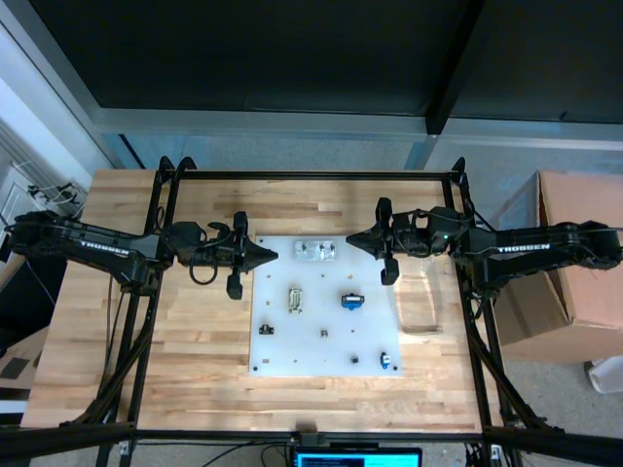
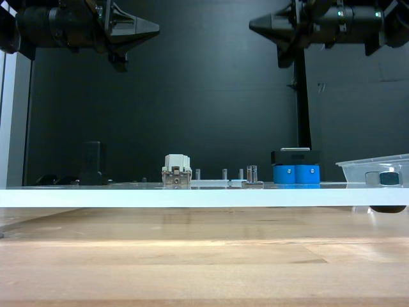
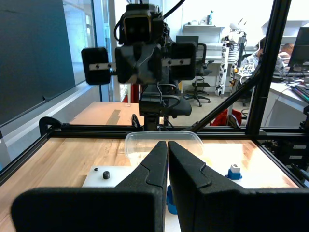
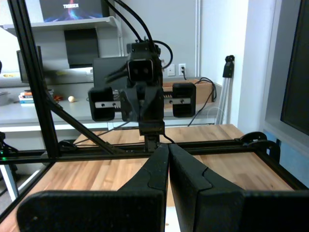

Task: Pick the M12 nut and place it on its threads and fasten

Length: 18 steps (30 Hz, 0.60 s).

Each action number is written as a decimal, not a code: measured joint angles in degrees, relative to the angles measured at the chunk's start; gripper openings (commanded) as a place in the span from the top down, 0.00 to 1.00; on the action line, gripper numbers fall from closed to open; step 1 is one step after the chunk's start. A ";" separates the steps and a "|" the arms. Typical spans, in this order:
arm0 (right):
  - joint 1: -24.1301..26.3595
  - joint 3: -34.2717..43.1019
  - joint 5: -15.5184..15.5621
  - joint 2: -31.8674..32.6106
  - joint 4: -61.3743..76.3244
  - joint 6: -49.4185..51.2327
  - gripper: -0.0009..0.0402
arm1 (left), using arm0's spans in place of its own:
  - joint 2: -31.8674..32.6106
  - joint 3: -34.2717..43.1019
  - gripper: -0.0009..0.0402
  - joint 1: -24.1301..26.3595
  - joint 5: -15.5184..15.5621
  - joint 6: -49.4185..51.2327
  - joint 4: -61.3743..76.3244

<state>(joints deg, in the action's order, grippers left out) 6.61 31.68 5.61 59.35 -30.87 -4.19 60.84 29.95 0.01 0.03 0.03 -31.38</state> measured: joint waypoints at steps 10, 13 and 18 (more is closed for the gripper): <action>-4.61 -1.22 -4.00 -0.07 0.55 -1.07 0.98 | 0.00 0.00 0.98 0.00 0.00 0.00 0.02; -4.76 -1.22 -4.04 -0.07 1.05 -1.07 0.98 | 0.02 0.00 0.98 0.00 0.00 0.00 0.00; -4.57 -1.25 -4.04 -0.07 1.27 0.61 0.98 | 0.02 0.00 0.98 0.00 0.00 0.00 0.02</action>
<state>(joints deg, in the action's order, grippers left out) 2.04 30.44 1.56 59.29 -29.61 -3.57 60.86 29.95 0.01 0.03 0.03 -31.35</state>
